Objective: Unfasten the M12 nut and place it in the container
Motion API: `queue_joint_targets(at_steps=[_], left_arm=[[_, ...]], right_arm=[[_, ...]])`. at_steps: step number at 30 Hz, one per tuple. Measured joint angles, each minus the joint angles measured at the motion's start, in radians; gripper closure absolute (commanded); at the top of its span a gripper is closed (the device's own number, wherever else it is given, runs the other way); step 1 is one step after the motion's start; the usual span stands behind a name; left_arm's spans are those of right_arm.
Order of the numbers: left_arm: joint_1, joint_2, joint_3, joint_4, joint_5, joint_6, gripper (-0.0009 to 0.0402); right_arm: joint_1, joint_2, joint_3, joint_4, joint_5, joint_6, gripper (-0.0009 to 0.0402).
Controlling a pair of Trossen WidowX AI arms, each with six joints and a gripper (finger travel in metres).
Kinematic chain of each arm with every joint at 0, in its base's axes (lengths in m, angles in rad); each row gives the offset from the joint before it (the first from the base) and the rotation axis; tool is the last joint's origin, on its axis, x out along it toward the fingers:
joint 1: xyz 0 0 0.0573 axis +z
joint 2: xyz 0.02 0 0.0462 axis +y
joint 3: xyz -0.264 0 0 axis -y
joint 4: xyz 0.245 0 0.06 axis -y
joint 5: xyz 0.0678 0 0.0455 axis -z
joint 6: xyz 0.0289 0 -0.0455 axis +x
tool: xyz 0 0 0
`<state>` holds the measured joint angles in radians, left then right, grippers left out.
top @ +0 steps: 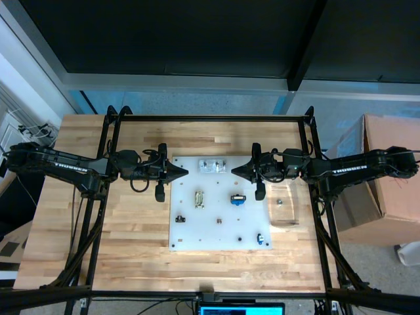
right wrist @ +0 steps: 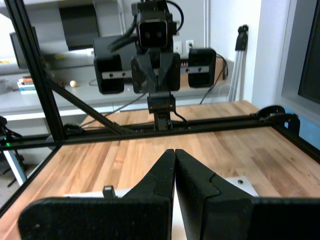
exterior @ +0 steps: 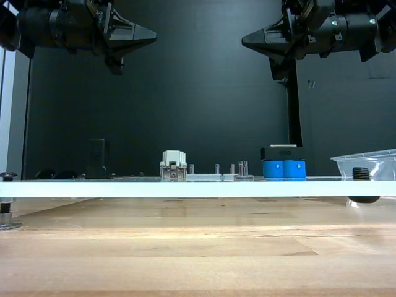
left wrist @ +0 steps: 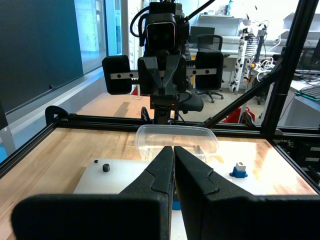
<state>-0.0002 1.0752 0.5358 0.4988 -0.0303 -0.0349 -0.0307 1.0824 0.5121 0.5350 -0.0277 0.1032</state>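
left hand (top: 186,172) hovering high over the white board's (top: 197,236) far left edge, clenched on nothing, right hand (top: 233,170) facing it, likewise clenched empty, black stud (exterior: 361,174) standing bare, silver nut (top: 279,201) lying free inside the clear container (top: 284,221) on the counter (top: 131,230)

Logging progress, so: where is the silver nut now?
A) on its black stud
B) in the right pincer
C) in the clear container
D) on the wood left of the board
C: the high view shows the nut lying in the clear container, the stud stands bare, ribs showing, and the left pincer and right pincer hang shut and empty above the board.
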Motion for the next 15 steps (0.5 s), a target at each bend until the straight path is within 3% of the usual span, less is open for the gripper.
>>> queue_joint_targets(at_steps=[15], left_arm=[[0.0, 0.0, 0.0, 0.0, 0.0, 0.0, 0.0393]], right_arm=[[0.0, 0.001, 0.0, -0.031, 0.0, 0.0, 0.0393]])
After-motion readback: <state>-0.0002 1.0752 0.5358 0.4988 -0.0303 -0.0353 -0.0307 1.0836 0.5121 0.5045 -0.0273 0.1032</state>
